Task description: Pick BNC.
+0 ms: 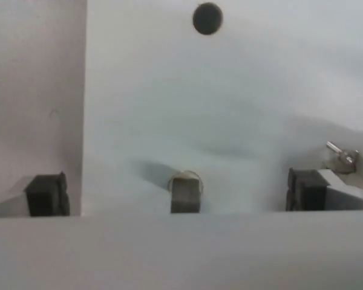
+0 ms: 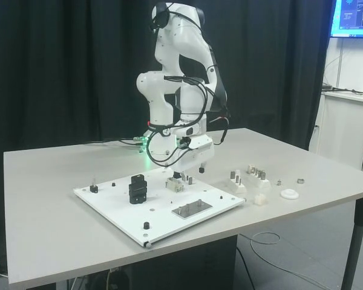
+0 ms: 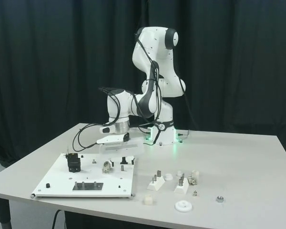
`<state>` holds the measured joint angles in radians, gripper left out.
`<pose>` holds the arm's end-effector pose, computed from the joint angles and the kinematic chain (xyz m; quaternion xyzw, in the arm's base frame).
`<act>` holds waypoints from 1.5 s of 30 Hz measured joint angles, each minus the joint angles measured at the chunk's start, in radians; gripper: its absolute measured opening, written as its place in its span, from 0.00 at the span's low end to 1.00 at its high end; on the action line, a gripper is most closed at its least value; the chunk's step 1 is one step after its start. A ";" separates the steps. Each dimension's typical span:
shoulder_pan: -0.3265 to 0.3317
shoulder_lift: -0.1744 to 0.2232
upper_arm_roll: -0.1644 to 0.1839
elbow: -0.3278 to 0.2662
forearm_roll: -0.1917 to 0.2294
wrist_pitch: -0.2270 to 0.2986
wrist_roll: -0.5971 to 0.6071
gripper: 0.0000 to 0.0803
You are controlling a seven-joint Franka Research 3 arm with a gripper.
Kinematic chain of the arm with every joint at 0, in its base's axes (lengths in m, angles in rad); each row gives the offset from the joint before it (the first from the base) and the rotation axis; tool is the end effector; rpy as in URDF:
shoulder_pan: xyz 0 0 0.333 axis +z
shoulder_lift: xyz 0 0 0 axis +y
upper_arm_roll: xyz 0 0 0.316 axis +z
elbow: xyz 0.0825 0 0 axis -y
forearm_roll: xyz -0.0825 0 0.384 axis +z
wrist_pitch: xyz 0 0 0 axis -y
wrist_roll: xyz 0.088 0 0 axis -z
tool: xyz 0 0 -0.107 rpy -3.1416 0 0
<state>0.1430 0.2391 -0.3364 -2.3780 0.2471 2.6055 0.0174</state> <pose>0.4953 -0.1060 0.2283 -0.9784 0.2054 -0.0068 0.0237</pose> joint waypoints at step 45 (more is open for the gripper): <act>0.148 -0.074 -0.025 0.118 -0.063 -0.226 0.286 1.00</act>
<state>0.2912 0.1653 -0.3610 -2.2602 0.1839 2.3794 0.3035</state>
